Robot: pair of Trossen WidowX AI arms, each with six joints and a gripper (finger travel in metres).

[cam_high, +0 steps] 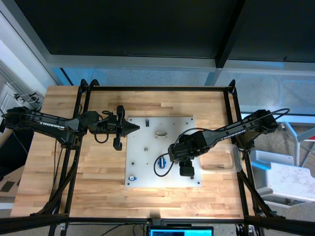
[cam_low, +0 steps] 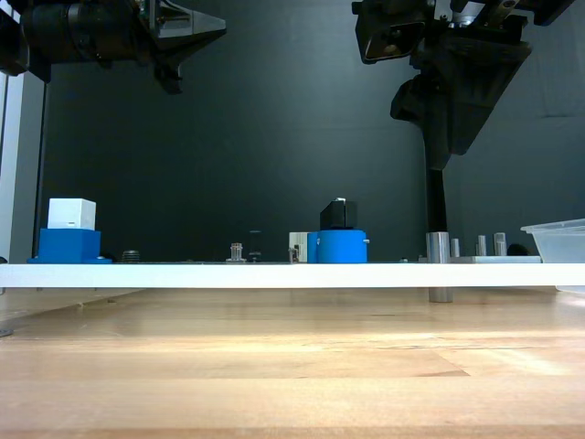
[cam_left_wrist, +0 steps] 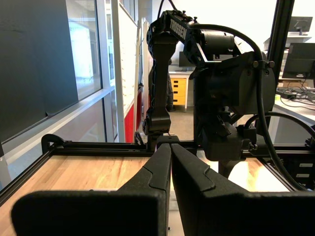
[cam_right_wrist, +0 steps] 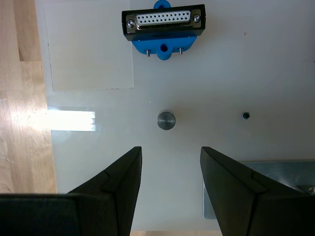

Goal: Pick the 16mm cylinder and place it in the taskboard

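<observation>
Since the small grey metal 16mm cylinder (cam_right_wrist: 166, 120) sits socketed in the white square taskboard (cam_right_wrist: 206, 73), the right end effector (cam_right_wrist: 170, 149) hangs released above it. The left end effector (cam_left_wrist: 170, 147) hovers clenched over the taskboard's left edge.

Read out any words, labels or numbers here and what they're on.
"TROSSEN": black right arm; its open right gripper hangs over the white square taskboard.
Lettering on black left arm: too small; its shut left gripper hangs above the taskboard's left edge.
</observation>
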